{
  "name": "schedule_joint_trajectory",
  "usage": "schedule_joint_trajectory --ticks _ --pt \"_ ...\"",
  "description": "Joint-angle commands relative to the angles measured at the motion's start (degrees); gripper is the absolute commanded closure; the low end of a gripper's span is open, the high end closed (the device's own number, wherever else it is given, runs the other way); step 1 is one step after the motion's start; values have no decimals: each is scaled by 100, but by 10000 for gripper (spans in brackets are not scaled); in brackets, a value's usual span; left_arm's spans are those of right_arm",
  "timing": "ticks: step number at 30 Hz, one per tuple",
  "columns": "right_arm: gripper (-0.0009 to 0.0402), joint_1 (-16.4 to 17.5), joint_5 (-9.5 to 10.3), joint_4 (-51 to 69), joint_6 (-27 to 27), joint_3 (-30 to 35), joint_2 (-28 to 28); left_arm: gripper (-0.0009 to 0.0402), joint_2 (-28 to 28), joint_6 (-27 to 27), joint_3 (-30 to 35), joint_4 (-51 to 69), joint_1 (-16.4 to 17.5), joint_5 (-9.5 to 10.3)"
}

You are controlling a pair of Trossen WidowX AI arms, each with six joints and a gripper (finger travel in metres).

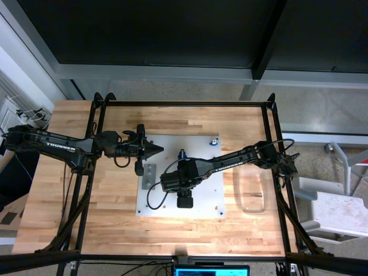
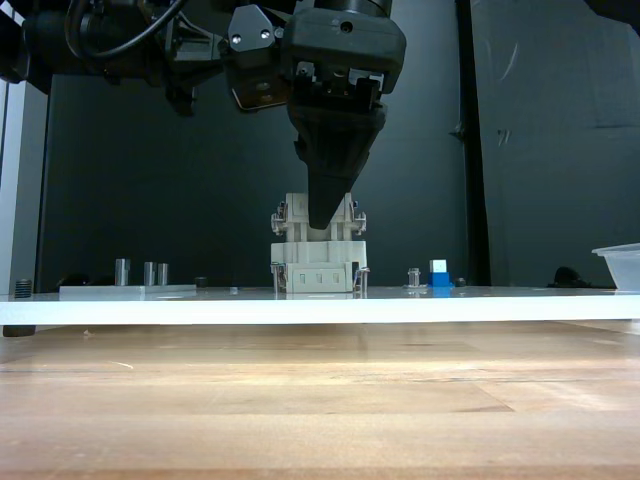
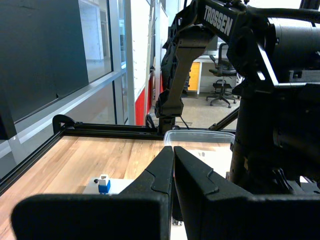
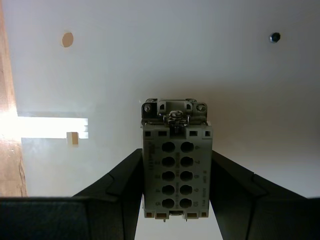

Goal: Remove the HAN10-E connector and place it in the container

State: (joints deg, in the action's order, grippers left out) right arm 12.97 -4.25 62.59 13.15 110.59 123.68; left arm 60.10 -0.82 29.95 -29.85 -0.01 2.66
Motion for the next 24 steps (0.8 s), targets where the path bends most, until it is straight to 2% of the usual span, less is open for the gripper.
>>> schedule_joint_trajectory --ticks 1,19,24 --pt "349 2 -15 44 -15 4 -42 393 0 2 0 0 2 -2" --pt "343 76 -28 90 -2 0 -444 393 0 2 0 0 2 -2" --pt "343 164 -87 83 216 -214 -621 393 0 2 0 0 0 -2"
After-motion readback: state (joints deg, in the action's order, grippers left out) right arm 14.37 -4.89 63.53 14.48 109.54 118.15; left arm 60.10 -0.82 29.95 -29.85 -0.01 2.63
